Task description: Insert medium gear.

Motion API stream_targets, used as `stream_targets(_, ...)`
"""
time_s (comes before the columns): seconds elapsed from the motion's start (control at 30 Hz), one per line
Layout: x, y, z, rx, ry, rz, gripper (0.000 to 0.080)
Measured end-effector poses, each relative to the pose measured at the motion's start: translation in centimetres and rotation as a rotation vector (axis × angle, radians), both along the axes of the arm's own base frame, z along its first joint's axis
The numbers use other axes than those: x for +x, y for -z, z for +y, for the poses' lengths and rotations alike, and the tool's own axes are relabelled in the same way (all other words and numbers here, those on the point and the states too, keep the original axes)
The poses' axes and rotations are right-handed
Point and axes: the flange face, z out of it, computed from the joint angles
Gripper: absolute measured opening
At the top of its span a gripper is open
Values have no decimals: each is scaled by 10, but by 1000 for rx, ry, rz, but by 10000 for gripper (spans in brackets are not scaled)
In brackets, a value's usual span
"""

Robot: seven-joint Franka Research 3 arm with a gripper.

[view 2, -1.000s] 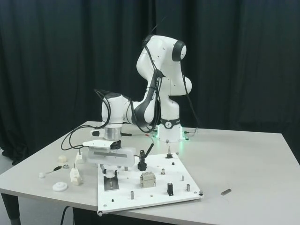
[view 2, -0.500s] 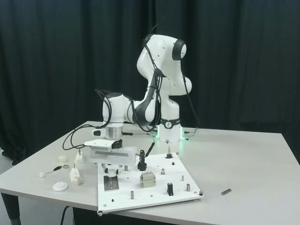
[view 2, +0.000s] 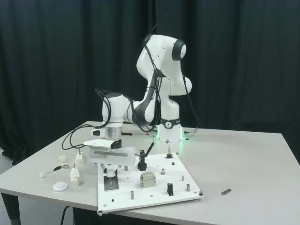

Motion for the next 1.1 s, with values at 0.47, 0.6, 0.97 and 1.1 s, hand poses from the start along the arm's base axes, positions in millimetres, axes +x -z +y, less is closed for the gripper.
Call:
stream_targets(0.47, 1, 0, -2, -9, 0, -12, 390)
stream_targets(0.6, 1, 0, -2, -10, 0, -14, 390)
stream_targets(0.97, 2, 3, 1, -13, -5, -20, 390)
stream_targets(1.1, 2, 5, 2, -16, -6, -20, 390)
